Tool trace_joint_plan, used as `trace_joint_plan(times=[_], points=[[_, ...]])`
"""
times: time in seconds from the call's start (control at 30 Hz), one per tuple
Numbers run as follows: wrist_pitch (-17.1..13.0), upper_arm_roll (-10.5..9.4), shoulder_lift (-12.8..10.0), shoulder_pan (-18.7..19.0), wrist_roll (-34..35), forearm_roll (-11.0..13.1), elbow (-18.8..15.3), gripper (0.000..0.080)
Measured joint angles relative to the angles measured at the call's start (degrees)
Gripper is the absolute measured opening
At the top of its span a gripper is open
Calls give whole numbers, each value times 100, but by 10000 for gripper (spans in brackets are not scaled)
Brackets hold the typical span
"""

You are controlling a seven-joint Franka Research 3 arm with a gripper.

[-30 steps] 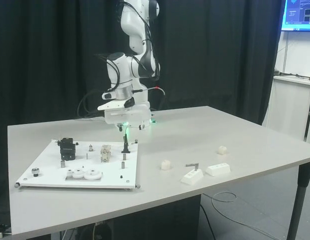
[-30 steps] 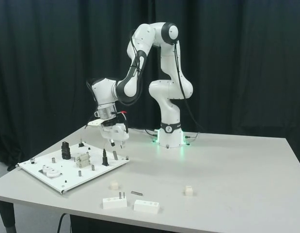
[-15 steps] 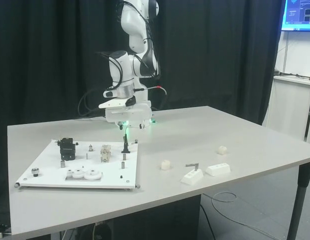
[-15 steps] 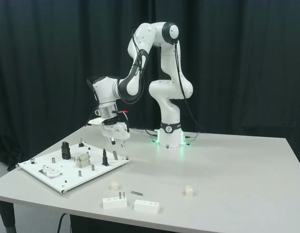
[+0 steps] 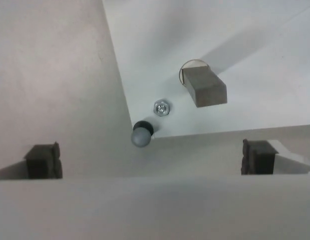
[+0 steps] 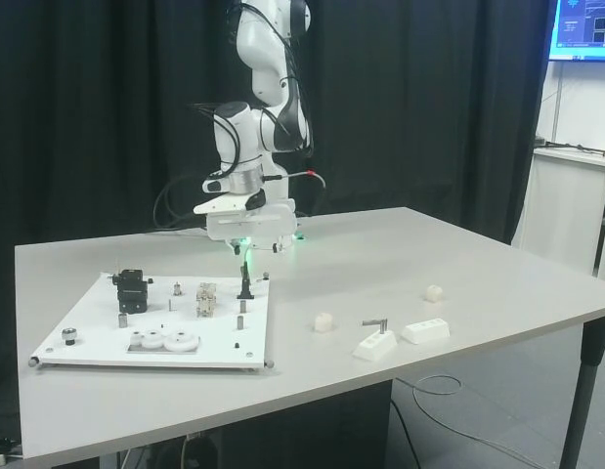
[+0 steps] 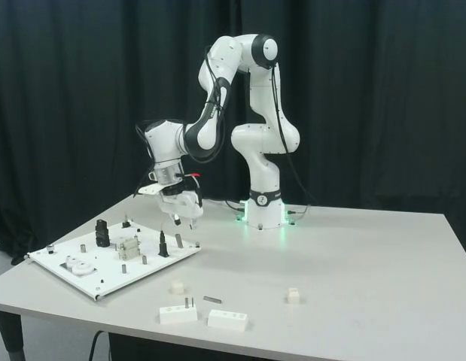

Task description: Insert square peg 4.

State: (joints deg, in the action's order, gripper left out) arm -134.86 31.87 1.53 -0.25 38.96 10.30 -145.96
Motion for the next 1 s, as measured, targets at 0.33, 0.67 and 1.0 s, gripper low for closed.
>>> trace_joint_plan(times=[0.33,0.67,1.0], points=[[-80,-40,-107,3,0,80,-23,800],[-200,-79,-253,30,0,324,-28,800],[-318,-79,-403,107,-10,502,-31,800]])
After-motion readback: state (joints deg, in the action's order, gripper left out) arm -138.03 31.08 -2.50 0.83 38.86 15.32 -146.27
